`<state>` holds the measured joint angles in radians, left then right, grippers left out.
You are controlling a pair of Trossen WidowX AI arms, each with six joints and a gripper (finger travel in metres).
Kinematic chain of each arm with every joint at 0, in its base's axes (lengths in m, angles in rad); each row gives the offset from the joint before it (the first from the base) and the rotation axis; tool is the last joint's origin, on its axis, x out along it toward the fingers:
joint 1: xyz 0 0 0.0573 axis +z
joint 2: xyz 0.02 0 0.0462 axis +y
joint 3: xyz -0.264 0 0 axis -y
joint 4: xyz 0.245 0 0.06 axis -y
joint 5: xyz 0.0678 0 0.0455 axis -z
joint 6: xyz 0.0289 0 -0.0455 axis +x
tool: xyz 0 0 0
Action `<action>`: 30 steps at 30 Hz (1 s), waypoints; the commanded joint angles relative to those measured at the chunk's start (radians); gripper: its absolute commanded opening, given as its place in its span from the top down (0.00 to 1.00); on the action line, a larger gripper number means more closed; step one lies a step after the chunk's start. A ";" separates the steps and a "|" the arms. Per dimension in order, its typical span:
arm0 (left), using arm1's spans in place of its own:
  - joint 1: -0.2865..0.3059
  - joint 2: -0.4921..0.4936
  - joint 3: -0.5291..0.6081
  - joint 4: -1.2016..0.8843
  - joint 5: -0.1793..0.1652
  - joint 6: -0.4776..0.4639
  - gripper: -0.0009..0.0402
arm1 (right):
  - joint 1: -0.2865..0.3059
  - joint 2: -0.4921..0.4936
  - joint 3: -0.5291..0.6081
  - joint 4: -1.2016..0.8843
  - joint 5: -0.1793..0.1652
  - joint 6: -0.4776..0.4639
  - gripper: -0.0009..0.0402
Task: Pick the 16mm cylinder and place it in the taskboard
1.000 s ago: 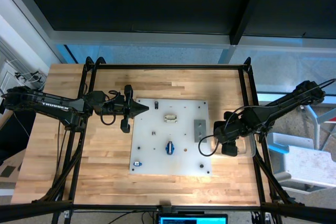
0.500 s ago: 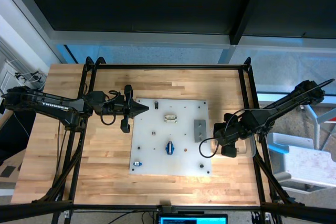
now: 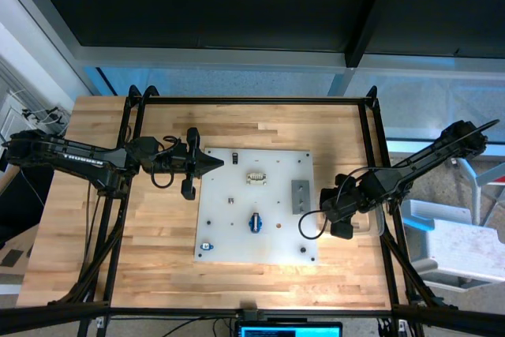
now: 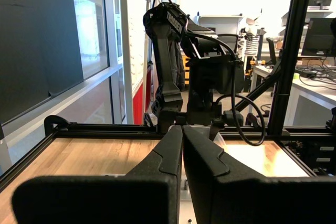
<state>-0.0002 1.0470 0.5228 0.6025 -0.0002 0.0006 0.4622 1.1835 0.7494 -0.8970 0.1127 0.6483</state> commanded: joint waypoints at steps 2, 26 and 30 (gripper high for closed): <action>0.000 0.000 0.000 0.000 0.000 0.000 0.98 | 0.001 0.012 -0.013 0.022 0.000 -0.001 0.52; 0.000 0.000 0.000 0.000 0.000 0.000 0.98 | 0.005 0.056 -0.082 0.134 0.002 0.000 0.52; 0.000 0.000 0.000 0.000 0.000 0.000 0.98 | 0.005 0.056 -0.082 0.137 0.005 0.000 0.54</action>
